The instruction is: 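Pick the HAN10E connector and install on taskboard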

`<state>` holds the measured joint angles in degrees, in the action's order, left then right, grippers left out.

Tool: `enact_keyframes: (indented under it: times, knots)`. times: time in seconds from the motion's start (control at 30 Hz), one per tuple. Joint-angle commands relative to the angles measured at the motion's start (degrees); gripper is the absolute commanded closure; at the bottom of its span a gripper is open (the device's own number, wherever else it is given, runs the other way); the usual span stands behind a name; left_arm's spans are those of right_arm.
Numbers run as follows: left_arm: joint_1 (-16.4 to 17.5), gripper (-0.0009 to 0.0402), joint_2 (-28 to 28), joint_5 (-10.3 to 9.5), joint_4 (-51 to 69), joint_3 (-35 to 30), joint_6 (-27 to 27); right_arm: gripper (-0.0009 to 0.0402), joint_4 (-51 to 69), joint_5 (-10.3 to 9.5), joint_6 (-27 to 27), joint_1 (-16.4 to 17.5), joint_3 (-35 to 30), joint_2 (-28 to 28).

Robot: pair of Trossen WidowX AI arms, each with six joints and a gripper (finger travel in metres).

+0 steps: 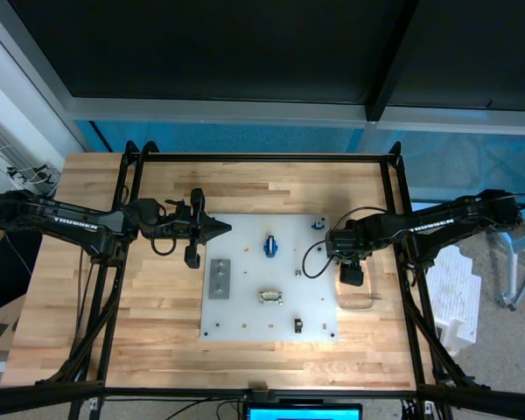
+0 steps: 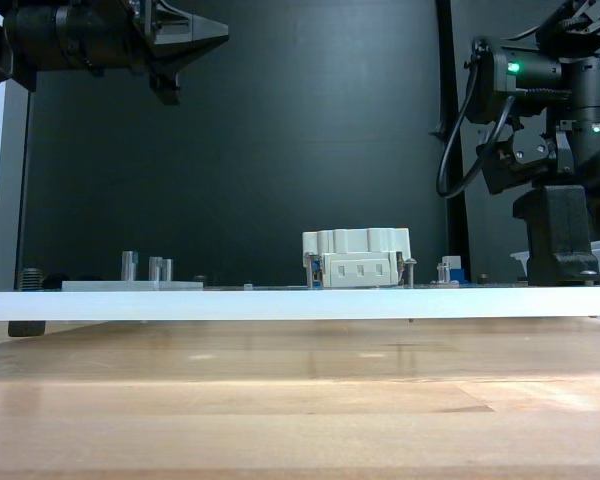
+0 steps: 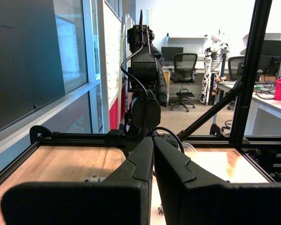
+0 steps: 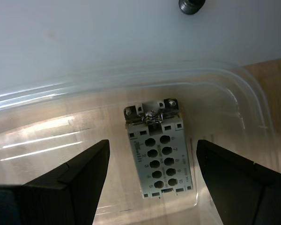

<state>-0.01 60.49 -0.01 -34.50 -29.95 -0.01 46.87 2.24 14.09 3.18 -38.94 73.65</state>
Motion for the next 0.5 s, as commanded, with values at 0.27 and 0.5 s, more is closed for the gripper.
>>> enact_keyframes:
  times: [0.27, 0.5]
  knots:
    - [0.0, 0.0392, 0.0, 0.0, 0.0, 0.0, 0.0, 0.0135, -1.2, 0.72, 0.2, 0.1, 1.1, 0.0]
    - [0.0, 0.0392, 0.0, 0.0, 0.0, 0.0, 0.0, 0.0138, -2.0, 0.68, 0.7, 0.2, 2.2, 0.0]
